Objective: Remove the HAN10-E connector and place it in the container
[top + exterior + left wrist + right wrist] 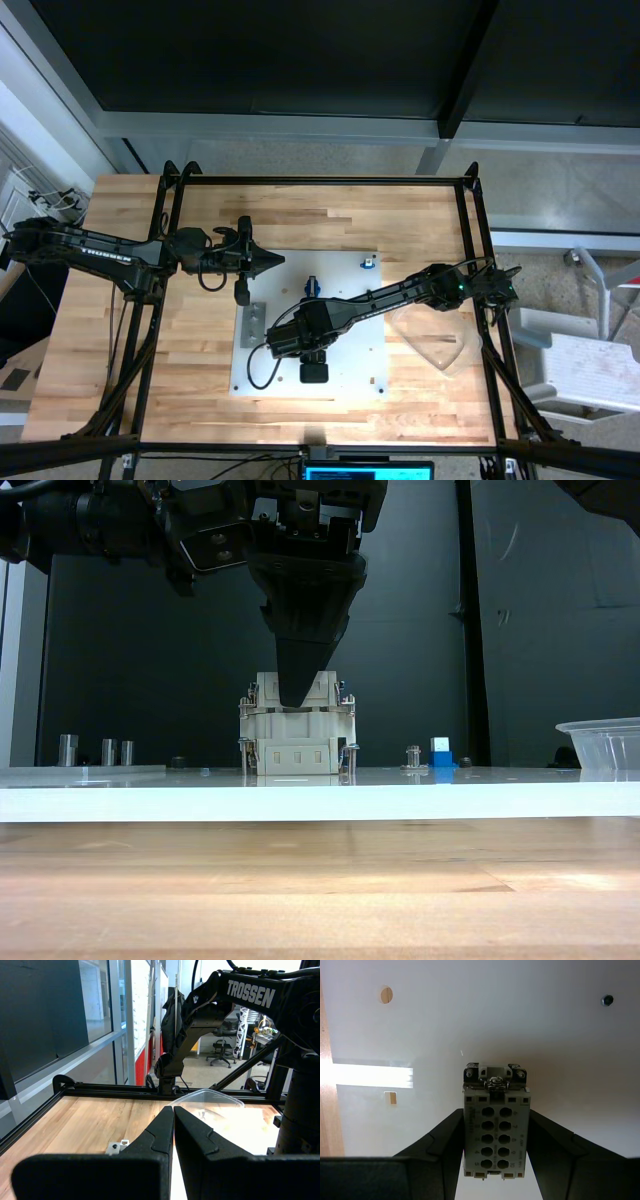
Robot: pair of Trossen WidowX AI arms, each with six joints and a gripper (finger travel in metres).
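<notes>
The HAN10-E connector (495, 1135) is a grey-beige plug block with two rows of round holes. It stands upright on the white board (300, 790), seated on a matching base (295, 752). My right gripper (495, 1115) comes down from above, its fingers pressed against the two long sides of the connector (262, 692). From the high view the right gripper (313, 368) hides the connector. The clear container (437, 340) lies on the wood right of the board. My left gripper (275, 260) hovers shut by the board's back left corner, holding nothing.
A small blue piece (440, 752) stands on the board (350, 270) right of the connector. A grey metal block with holes (250, 325) lies at the board's left edge. Short metal posts (68, 748) stand at far left. A black frame (320, 180) rims the table.
</notes>
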